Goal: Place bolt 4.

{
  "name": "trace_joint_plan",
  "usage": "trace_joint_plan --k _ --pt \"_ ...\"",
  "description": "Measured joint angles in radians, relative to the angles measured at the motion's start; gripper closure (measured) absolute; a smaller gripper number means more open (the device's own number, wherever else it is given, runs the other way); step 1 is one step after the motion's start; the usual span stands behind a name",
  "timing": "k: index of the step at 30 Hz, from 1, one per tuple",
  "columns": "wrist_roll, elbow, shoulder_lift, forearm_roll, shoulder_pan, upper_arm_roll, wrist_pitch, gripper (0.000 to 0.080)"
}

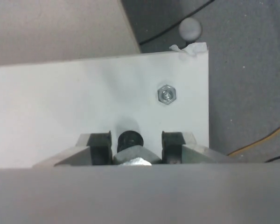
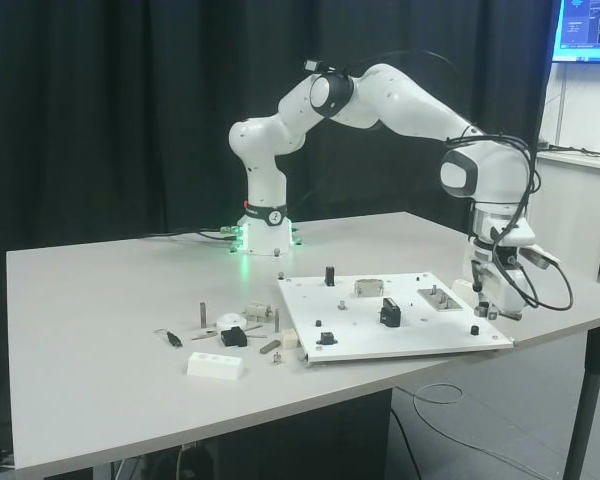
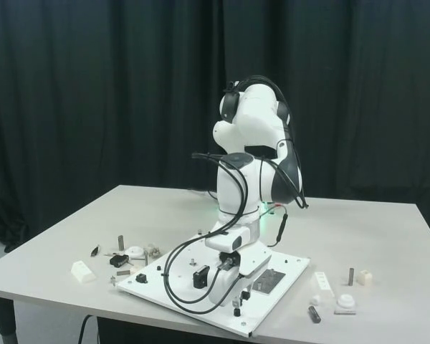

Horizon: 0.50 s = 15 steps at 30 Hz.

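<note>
A black bolt [image 1: 129, 138] stands upright on the white board [image 1: 60, 107], near the board's corner. My gripper [image 1: 136, 147] is right over it, open, with one black pad [image 1: 101, 147] on each side and a gap between the pads and the bolt. A grey hex-headed screw [image 1: 167, 94] sits in the board a little further towards the corner. In the first room view the gripper [image 2: 483, 298] hangs just above the bolt [image 2: 476, 328] at the right end of the board [image 2: 420, 345]. The second room view shows the gripper [image 3: 233, 289] over the bolt [image 3: 236, 311] at the board's front edge.
More parts stand on the board: a black block [image 2: 389, 312], a black peg [image 2: 328, 275] and a grey metal piece [image 2: 368, 287]. Loose parts lie left of the board, among them a white block [image 2: 216, 365]. Small parts [image 3: 344, 301] lie on the other side. The table edge is close by.
</note>
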Motion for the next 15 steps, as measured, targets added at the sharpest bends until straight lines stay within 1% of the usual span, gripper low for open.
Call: trace_joint_plan --k 15 --pt "0.000 0.004 0.000 0.000 -0.001 0.000 -0.008 0.0575"
